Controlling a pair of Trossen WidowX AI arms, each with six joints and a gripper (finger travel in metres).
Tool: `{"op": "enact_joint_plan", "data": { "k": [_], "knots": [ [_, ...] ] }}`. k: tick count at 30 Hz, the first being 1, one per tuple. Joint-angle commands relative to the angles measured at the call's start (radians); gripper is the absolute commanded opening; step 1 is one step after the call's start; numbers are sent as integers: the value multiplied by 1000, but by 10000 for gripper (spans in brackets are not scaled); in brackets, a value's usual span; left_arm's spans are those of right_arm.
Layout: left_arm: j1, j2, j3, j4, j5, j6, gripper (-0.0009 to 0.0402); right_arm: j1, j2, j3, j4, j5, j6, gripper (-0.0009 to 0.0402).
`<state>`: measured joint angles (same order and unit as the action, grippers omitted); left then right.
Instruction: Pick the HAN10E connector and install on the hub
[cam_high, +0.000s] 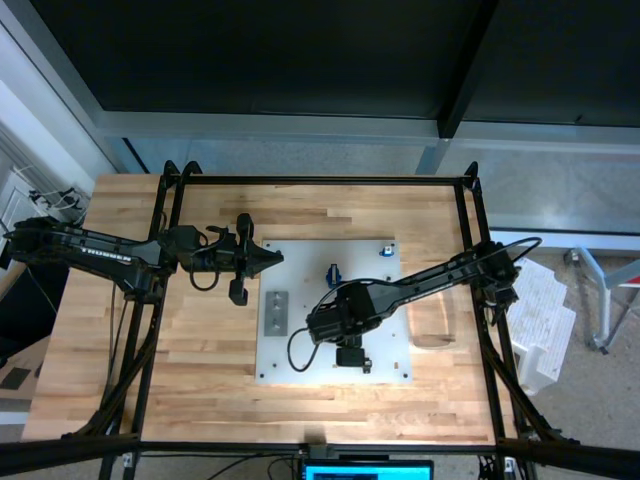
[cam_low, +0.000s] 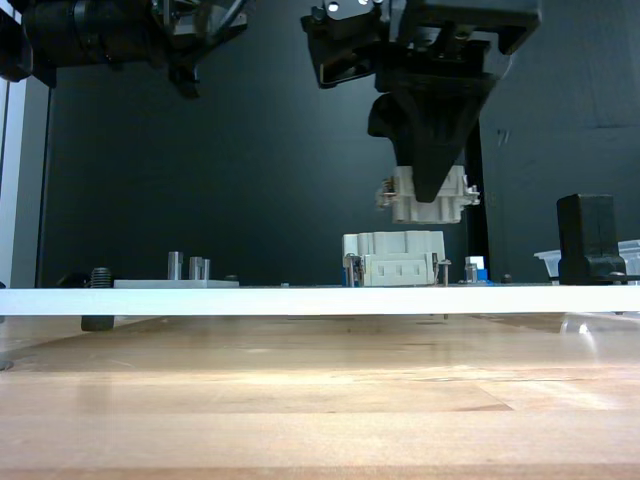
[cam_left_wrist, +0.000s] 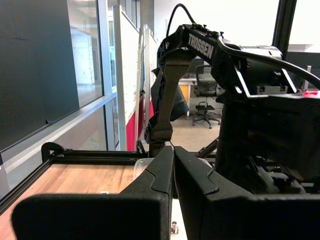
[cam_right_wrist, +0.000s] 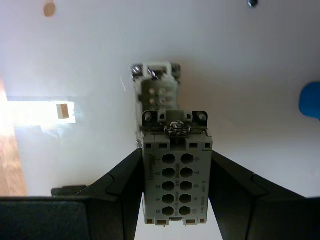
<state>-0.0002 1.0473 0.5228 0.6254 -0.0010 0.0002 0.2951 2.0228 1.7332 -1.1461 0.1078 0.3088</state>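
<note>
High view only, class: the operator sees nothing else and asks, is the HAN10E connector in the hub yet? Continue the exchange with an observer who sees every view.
Observer: No. In the low view the HAN10E connector hangs above the hub, a clear gap between.
Operator: Is it gripped?
Observer: The right wrist view shows the right gripper shut on its two long sides.
Operator: And the left gripper?
Observer: Left wrist view: the left gripper is shut, empty, parked high at the left.

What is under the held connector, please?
The hub on the board, a gap above it; the connector in the right end effector hides part of its socket. The left end effector hangs shut near the board's left edge.
</note>
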Motion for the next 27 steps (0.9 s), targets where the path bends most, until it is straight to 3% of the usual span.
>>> {"op": "enact_joint_plan", "data": {
  "k": [1, 6, 27],
  "knots": [
    [0, 0, 0, 0, 0, 0, 0, -2, 25, 33, -8, -4, -5, 9],
    [0, 0, 0, 0, 0, 0, 0, -3, 55, 76, -21, -3, -16, 9],
    [0, 0, 0, 0, 0, 0, 0, -5, 66, 76, 13, -3, -34, 9]
  ]
}}
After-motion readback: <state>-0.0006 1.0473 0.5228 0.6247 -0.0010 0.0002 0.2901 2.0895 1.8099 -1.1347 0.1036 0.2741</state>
